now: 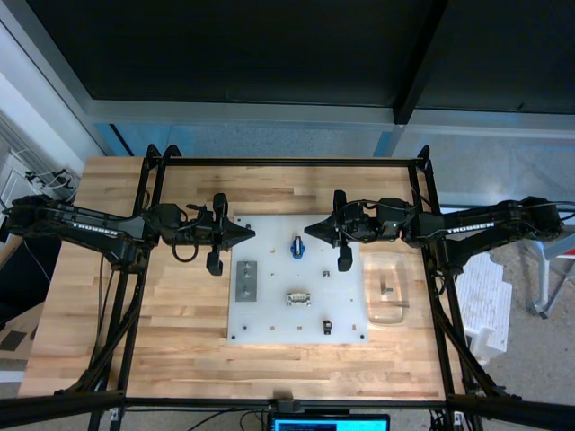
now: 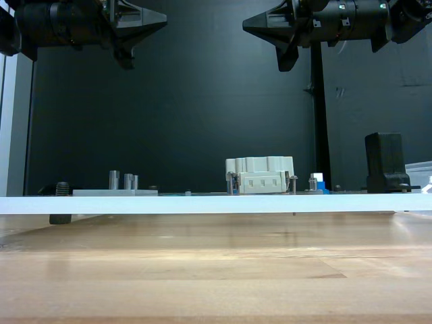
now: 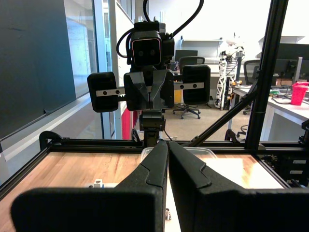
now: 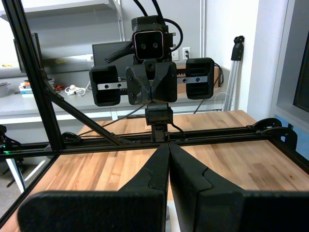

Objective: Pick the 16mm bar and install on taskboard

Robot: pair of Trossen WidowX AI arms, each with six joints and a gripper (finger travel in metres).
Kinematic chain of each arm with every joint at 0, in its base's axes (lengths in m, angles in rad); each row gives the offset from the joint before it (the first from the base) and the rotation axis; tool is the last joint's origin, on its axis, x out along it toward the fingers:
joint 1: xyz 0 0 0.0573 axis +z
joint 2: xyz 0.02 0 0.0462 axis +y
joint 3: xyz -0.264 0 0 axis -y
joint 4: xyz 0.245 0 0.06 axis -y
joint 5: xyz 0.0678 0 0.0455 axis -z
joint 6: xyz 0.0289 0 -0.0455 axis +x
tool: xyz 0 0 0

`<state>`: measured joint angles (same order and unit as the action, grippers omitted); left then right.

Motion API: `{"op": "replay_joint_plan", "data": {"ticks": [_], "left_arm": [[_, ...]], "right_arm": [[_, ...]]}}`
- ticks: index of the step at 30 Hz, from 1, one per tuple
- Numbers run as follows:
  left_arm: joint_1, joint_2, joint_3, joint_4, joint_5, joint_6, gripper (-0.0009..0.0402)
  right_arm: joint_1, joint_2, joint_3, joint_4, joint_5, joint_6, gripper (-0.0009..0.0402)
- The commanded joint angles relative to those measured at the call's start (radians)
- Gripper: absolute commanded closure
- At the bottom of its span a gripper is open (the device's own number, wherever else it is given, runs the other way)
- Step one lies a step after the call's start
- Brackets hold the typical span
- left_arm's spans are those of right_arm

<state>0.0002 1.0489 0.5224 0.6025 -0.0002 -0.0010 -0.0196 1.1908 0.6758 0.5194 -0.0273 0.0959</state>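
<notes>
Both arms hang high above the table, nose to nose. The left gripper (image 1: 248, 232) is over the left edge of the taskboard (image 1: 269, 314), with its jaws pressed together. The right gripper (image 1: 311, 231) is up by the blue part (image 1: 296, 246) — its jaws are pressed together too. The 16mm bar (image 1: 386, 287) seems to lie in the clear tray (image 1: 388, 321), just right of the board.

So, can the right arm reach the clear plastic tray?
Probably yes: nothing covers the clear plastic tray; right gripper and left gripper hover shut high over the white square taskboard.
</notes>
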Motion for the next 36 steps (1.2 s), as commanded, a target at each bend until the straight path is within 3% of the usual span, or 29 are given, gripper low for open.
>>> {"op": "replay_joint_plan", "data": {"ticks": [1,24,36], "left_arm": [[0.0,0.0,0.0,0.0,0.0,0.0,0.0393],[0.0,0.0,0.0,0.0,0.0,0.0,0.0393],[0.0,0.0,0.0,0.0,0.0,0.0,0.0393]], "right_arm": [[0.001,0.0,0.0,0.0,0.0,0.0,0.0393],[0.001,-0.01,0.0,-0.034,0.0,0.027,0.0393],[0.005,-0.015,0.151,-0.542,-0.002,0.025,0.0393]]}}
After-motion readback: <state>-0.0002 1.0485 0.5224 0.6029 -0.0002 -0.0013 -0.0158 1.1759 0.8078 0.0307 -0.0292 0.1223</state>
